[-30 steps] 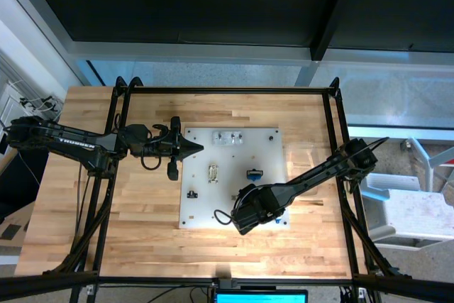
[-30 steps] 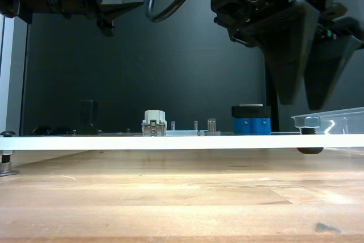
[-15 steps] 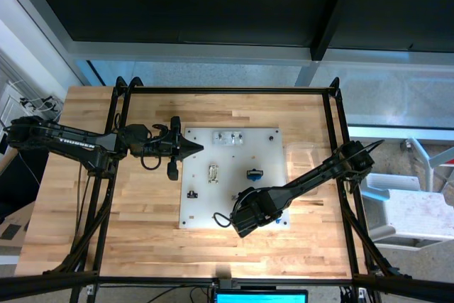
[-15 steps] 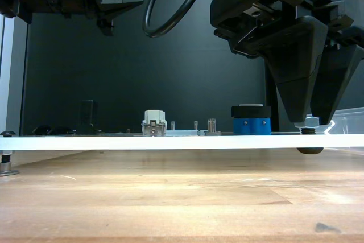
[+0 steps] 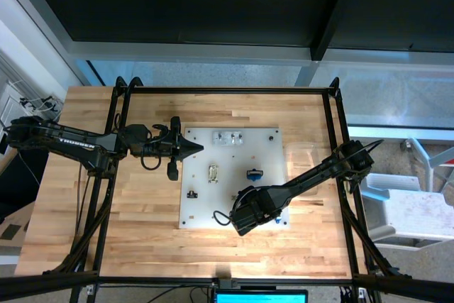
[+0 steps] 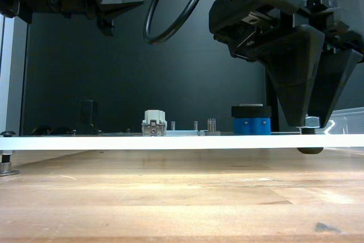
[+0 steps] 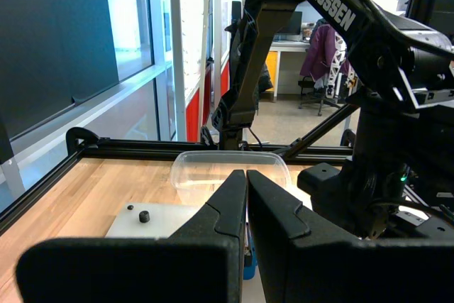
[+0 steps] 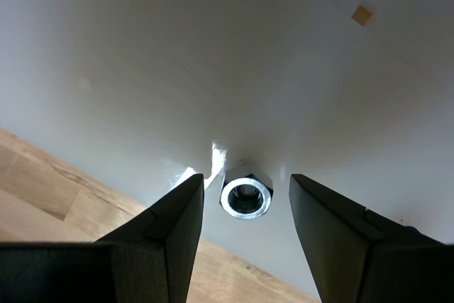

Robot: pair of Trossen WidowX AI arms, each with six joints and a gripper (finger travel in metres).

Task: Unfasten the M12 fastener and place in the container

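Two hands in view: right one low at the M12 fastener, left one raised at the board's left side.

Right hand [image 8: 245, 179] points down at the near right edge of the white board [image 5: 213, 204]. Its fingers [image 8: 177, 225] are narrowly apart and flank the M12 fastener [image 8: 246, 199], with a strip of board visible on each side, so there is no contact. The fastener sits on its stud [image 6: 310, 131]; black ribs show beneath it in the low view. Container [image 7: 195, 172] stands on the wooden surface [image 5: 142, 232] just beside the board's right edge, apart from the fastener. Left hand [image 5: 198, 148] hovers above the board's far left edge, pointing inward, fingers together, holding nothing.
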